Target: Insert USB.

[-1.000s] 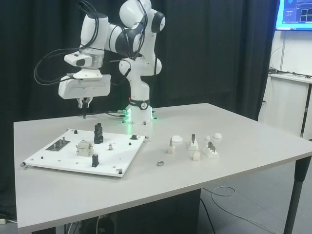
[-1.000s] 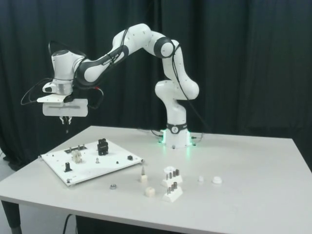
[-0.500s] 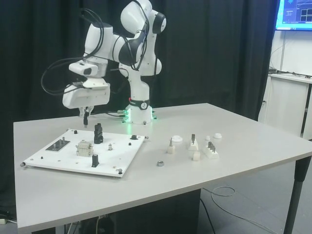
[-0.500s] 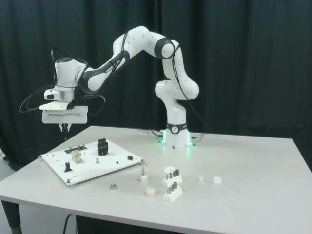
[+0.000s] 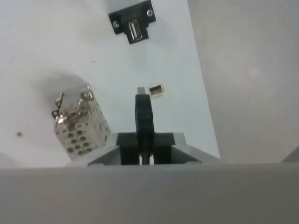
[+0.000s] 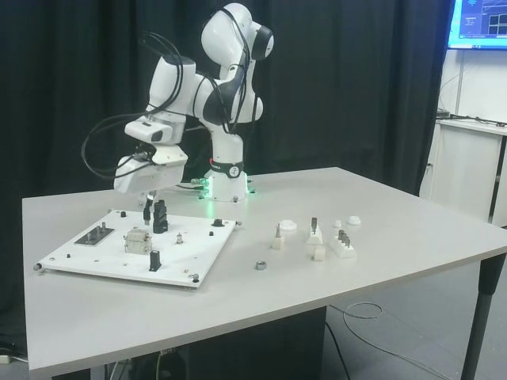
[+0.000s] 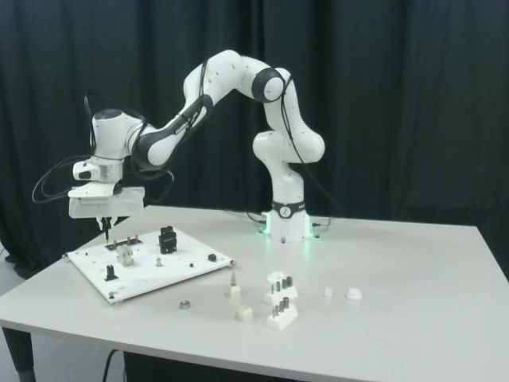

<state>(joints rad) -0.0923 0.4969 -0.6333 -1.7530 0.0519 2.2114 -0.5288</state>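
Over the last second we have come down and in over the white board (image 6: 119,252) — our gripper (image 5: 145,149) is clamped on the USB plug (image 5: 143,112), which hangs just above the board. The USB socket (image 5: 133,22) lies ahead at twelve o'clock in the wrist view, well apart — approach is underway, insertion not yet

Black USB plug (image 5: 143,116) hangs upright above white board (image 5: 56,42), near black socket (image 5: 132,22)
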